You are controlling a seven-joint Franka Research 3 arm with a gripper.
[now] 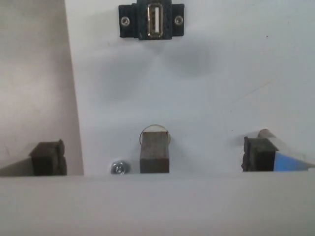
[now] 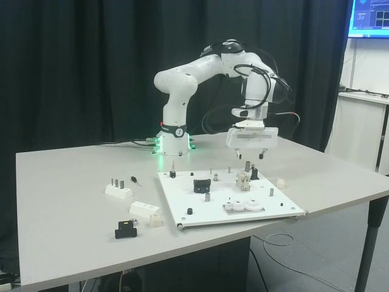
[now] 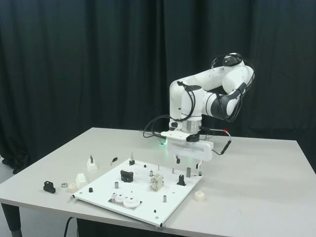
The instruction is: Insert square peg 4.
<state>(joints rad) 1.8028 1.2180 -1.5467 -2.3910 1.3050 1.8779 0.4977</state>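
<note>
pincer (image 1: 152, 157) fingers standing spread, gripping nothing | dark grey square metal peg (image 1: 154, 152) standing upright between them on white board (image 1: 206, 88)

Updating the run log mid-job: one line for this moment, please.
end effector: open, holds nothing | square peg: upright on white board, between the fingers | phase: above peg, pre-grasp

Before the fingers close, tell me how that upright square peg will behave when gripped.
The square peg looks like a rigid block, so probably no flex. Flat sides: unlikely to roll. Standing upright on the white board, it may tip if one finger touches first.
</note>
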